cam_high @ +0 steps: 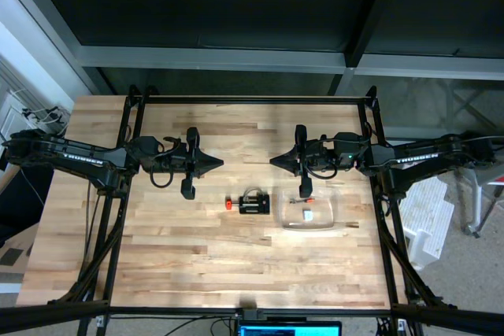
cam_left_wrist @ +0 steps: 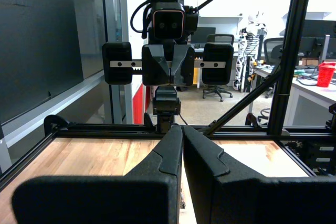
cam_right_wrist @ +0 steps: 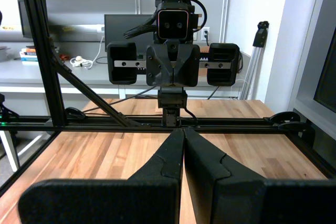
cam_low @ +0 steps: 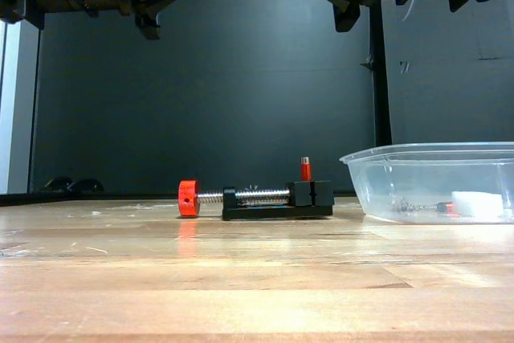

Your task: Remove the RCA connector from the receptacle and place in the container

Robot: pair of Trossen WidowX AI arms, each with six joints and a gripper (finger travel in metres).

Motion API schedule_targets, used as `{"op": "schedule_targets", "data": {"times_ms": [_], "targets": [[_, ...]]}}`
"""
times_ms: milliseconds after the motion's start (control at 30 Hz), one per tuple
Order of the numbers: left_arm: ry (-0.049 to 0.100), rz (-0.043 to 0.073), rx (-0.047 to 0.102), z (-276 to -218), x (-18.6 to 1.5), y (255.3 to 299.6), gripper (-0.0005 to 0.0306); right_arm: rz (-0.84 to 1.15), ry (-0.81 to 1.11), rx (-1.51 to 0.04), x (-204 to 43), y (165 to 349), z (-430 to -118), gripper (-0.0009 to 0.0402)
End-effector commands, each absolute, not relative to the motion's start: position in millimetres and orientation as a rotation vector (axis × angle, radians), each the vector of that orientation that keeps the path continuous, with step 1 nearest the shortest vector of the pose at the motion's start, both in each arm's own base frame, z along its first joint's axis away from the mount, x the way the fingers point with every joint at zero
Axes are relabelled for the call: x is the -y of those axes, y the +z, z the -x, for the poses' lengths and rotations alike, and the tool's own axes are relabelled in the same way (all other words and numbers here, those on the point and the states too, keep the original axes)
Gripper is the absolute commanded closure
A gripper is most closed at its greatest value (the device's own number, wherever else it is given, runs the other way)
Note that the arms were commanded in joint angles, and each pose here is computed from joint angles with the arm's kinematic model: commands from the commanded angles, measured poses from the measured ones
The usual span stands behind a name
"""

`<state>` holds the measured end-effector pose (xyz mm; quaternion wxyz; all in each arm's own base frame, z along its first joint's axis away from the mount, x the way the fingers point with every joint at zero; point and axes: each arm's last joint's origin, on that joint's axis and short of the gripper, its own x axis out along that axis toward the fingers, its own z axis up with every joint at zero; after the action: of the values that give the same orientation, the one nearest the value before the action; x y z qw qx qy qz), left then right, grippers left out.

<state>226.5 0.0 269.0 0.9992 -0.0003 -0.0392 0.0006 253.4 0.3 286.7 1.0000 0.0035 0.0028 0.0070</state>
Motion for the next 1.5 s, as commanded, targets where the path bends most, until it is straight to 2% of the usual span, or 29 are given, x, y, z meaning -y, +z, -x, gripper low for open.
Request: {"op": "schedule_targets", "data": {"times_ms": [33, 200, 467, 1500], "targets": [[0.001, 0.000, 0.078, -226.5, 0.0, 269.0, 0.0300, -0.012, 0.003, -0.001, 0.0, 286.2, -250.9, 0.0393], [0.001, 0.001, 0.078, -226.5, 0.0, 269.0, 0.0300, -0.014, -0.010, 0.014, 0.4, 287.2, -244.6, 0.0393], [0.001, 0.000, 0.078, -226.5, -0.1, 269.0, 0.0300, -0.028, -0.010, 0.014, 0.3, 278.3, -242.2, 0.0393], [0.001, 0.001, 0.078, -226.5, -0.1, 269.0, 0.0300, -0.041, -0.009, 0.008, 0.3, 280.9, -243.0, 0.0393]]}}
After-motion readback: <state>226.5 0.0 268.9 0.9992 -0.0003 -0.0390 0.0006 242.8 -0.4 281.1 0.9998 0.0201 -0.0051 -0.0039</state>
